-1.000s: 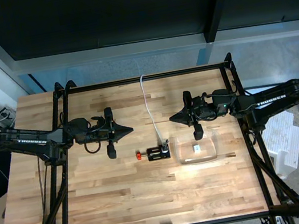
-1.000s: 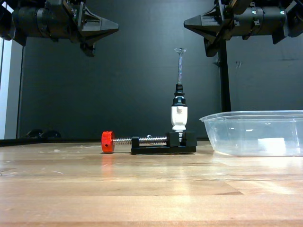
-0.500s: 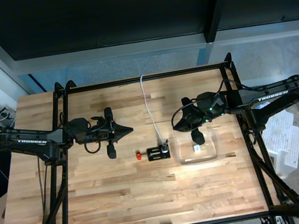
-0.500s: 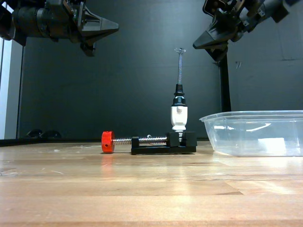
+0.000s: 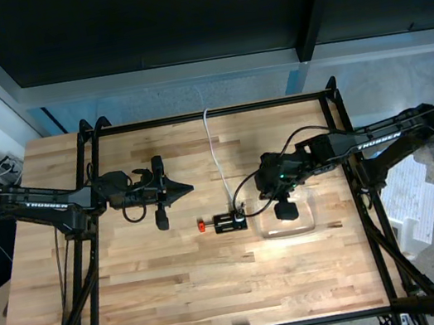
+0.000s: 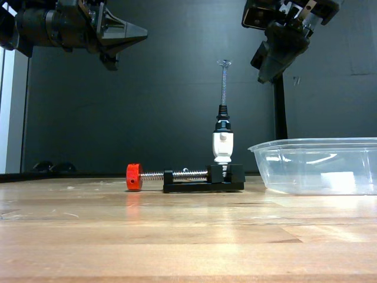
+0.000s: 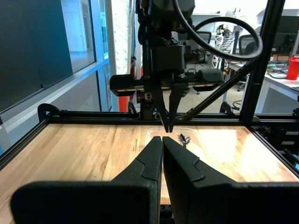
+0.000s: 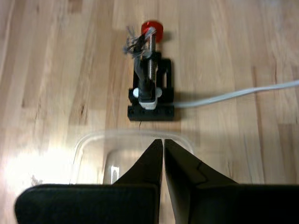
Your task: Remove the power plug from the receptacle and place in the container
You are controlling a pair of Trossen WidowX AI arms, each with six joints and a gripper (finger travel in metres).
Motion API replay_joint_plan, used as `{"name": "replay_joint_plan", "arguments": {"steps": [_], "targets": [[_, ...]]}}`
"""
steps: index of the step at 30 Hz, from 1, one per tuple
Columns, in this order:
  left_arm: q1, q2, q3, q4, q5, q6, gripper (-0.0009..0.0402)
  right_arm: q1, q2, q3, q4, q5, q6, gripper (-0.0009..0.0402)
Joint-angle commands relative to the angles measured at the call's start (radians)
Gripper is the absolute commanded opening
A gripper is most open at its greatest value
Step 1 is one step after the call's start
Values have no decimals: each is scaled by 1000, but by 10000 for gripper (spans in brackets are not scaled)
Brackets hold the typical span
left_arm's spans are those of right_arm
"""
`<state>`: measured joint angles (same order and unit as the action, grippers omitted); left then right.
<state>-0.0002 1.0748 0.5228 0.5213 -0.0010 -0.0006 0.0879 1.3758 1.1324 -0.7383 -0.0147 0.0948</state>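
The receptacle [image 5: 229, 222] lies mid-table, a black block with a red tab [image 6: 134, 176]. The power plug [image 6: 222, 121] stands upright in it, its thin curling cord rising above; it also shows in the right wrist view [image 8: 144, 79]. The container [image 5: 307, 221], a clear tray, sits just right of the block [image 6: 312, 168]. My right gripper [image 5: 260, 194] is shut and empty. It is tilted downward, high over the container's left end [image 8: 93, 142], above and to the right of the plug [image 6: 262, 76]. My left gripper [image 5: 186, 189] is shut, level and high, left of the receptacle.
A white cable [image 5: 216, 154] runs from the receptacle to the table's far edge. A black frame [image 5: 208, 114] borders the back and sides of the wooden table [image 5: 180, 287]. A small white mark [image 6: 337, 180] lies inside the container.
My right gripper has swung from level to pointing steeply down and moved nearer, toward the receptacle, over the container's left end. The left arm, plug and container have not moved.
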Motion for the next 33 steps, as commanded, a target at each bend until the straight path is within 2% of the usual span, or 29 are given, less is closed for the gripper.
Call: {"name": "replay_joint_plan", "arguments": {"steps": [1, 3, 4, 9, 14, 20, 33], "targets": [[0, 0, 0, 0, 0, 0, 0, 12, 49, 57, -57, 35, 1, 45], [0, 0, 0, 0, 0, 0, 0, 21, 79, 92, -90, 79, 1, 76], [0, 0, 0, 0, 0, 0, 0, 26, 93, 108, -102, 85, 1, 92], [0, 0, 0, 0, 0, 0, 0, 37, 164, 170, -128, 84, 1, 165], [0, 0, 0, 0, 0, 0, 0, 44, 233, 212, -140, 84, 2, 204], [0, 0, 0, 0, 0, 0, 0, 49, 301, 242, -139, 85, 5, 225], [0, 0, 0, 0, 0, 0, 0, 51, 427, 332, -140, 85, 6, 227]]}}
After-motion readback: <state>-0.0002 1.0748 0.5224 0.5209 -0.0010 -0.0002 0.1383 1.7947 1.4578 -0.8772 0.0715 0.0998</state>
